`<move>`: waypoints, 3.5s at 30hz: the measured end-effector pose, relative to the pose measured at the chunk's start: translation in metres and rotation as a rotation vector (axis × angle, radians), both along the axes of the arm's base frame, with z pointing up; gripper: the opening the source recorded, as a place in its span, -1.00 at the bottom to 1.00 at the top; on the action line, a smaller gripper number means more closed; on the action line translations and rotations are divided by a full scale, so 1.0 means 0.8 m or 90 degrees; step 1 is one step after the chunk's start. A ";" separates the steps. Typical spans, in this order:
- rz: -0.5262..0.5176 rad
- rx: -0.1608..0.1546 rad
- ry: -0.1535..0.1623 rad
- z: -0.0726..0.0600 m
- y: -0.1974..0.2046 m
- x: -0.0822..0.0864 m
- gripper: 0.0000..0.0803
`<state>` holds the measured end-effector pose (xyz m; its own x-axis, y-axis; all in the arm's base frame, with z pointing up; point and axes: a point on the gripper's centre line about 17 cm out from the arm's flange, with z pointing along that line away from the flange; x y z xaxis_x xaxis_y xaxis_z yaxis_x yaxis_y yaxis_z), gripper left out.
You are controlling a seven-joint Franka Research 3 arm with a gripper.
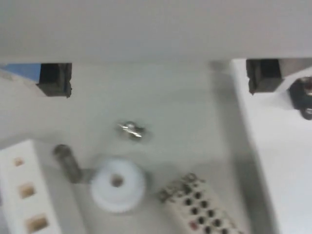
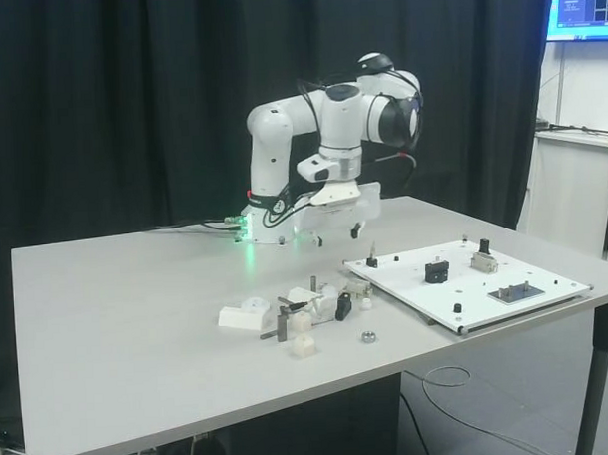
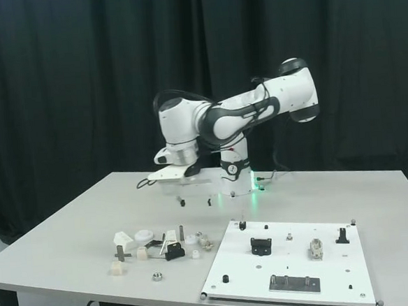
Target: Remove Ethernet.
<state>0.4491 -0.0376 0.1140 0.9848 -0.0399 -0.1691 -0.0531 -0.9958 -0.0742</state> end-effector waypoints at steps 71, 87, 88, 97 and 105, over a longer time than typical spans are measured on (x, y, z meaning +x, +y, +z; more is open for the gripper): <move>-0.079 -0.050 -0.068 -0.074 0.154 -0.038 0.99; -0.086 -0.042 -0.063 -0.083 0.159 -0.043 0.99; -0.086 -0.042 -0.062 -0.084 0.159 -0.044 0.99; -0.084 -0.041 -0.058 -0.089 0.162 -0.047 0.99; -0.082 -0.043 -0.057 -0.092 0.162 -0.049 0.99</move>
